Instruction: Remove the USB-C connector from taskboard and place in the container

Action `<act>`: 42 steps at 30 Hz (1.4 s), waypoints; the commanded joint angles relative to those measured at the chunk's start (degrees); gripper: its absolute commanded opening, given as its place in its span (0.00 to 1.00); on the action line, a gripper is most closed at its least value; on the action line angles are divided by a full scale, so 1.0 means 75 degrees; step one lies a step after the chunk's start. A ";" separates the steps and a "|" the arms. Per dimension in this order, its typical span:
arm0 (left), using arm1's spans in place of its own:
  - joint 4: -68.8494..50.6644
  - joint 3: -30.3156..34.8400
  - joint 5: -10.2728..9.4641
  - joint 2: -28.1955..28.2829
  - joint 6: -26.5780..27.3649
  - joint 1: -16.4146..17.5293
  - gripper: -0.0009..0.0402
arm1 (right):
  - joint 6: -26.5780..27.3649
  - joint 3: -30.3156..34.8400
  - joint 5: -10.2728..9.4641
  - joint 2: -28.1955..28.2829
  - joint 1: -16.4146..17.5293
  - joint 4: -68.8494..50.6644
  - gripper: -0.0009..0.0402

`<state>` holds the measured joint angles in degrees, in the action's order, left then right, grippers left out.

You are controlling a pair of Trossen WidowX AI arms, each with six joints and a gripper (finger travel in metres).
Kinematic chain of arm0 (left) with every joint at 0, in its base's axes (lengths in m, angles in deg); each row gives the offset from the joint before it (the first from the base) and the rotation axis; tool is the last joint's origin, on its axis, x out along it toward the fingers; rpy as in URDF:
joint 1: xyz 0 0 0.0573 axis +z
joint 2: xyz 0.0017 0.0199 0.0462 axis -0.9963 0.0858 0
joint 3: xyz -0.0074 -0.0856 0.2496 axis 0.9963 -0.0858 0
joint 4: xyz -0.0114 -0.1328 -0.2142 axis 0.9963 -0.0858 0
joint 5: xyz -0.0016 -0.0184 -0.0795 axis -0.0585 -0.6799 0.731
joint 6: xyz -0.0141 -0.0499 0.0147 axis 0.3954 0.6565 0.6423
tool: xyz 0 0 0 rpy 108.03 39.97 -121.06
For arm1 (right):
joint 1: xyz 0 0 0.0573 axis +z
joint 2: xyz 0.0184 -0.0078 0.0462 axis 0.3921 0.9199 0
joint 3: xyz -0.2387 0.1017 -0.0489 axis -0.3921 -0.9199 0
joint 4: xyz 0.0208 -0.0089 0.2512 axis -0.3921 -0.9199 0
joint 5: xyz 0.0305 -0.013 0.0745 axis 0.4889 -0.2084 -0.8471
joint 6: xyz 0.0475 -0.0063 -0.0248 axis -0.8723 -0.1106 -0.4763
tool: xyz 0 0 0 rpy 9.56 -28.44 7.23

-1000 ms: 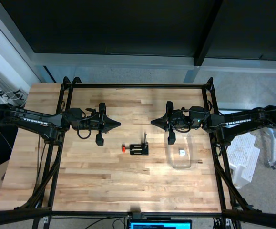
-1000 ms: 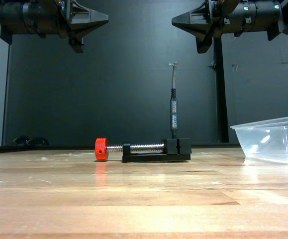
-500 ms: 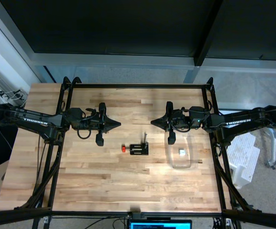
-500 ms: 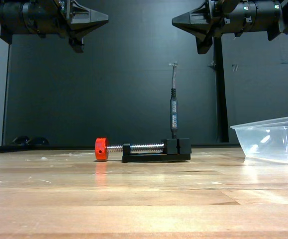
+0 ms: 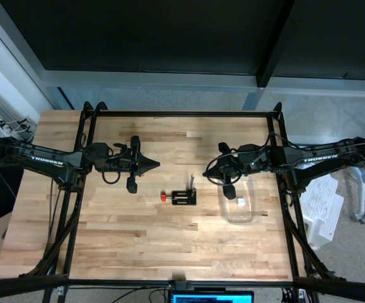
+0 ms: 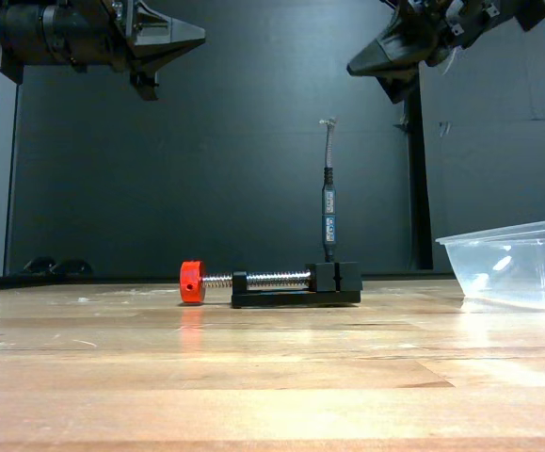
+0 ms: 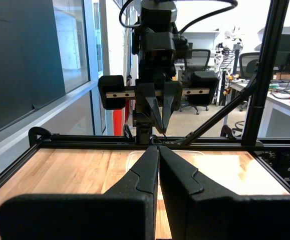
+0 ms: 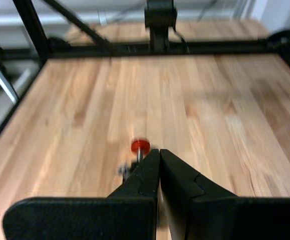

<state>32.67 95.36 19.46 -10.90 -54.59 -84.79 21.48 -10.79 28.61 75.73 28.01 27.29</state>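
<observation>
The taskboard [image 5: 183, 197] is a small black block with an orange-red knob [image 5: 164, 196], lying mid-table; the low view shows it side-on [image 6: 296, 285]. The USB-C connector [image 6: 329, 221] stands upright in the block's right end, a grey cable stub above it [image 5: 193, 183]. The clear container [image 5: 239, 203] lies to the right of the block [image 6: 517, 264]. My right gripper [image 5: 205, 175] is shut, tilted downward, high above and right of the connector [image 6: 352, 68]. Its wrist view shows the knob [image 8: 139, 146] just beyond the fingertips [image 8: 159, 150]. My left gripper [image 5: 157, 165] hovers shut at upper left [image 6: 201, 36].
A small white cube [image 5: 240, 201] lies inside the container. A black frame rail [image 5: 182, 114] runs along the table's far edge, with side struts [image 5: 75, 189] down both sides. Bare wood [image 5: 169, 246] stretches in front of the block.
My right gripper has tipped its nose downward and swung toward the near side, closer to the block. The left arm, block, connector and container have not moved.
</observation>
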 commanded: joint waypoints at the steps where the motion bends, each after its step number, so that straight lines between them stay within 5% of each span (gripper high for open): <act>1: 0.0000 0.0000 0.0003 0.0003 0.0000 0.0000 0.02 | 0.0009 0.0443 0.0181 0.0227 0.0187 -0.0970 0.02; 6: 0.0003 0.0000 0.0000 0.0000 0.0000 0.0000 0.02 | 0.0003 0.1151 0.0370 0.0772 0.0367 -0.2366 0.02; 20: 0.0000 0.0000 0.0000 0.0003 0.0000 0.0000 0.02 | -0.0251 0.2637 0.0364 0.2130 0.0460 -0.4176 0.03; 34: 0.0000 0.0000 0.0003 0.0000 0.0000 0.0000 0.02 | -0.0262 0.3710 0.0562 0.3663 0.0551 -0.4899 0.34; 42: 0.0000 0.0000 0.0003 0.0003 0.0000 0.0000 0.02 | -0.0358 0.4150 0.0557 0.4371 0.0571 -0.5132 0.41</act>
<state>32.67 95.36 19.46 -10.90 -54.59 -84.79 18.94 19.79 32.81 107.80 32.25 -10.85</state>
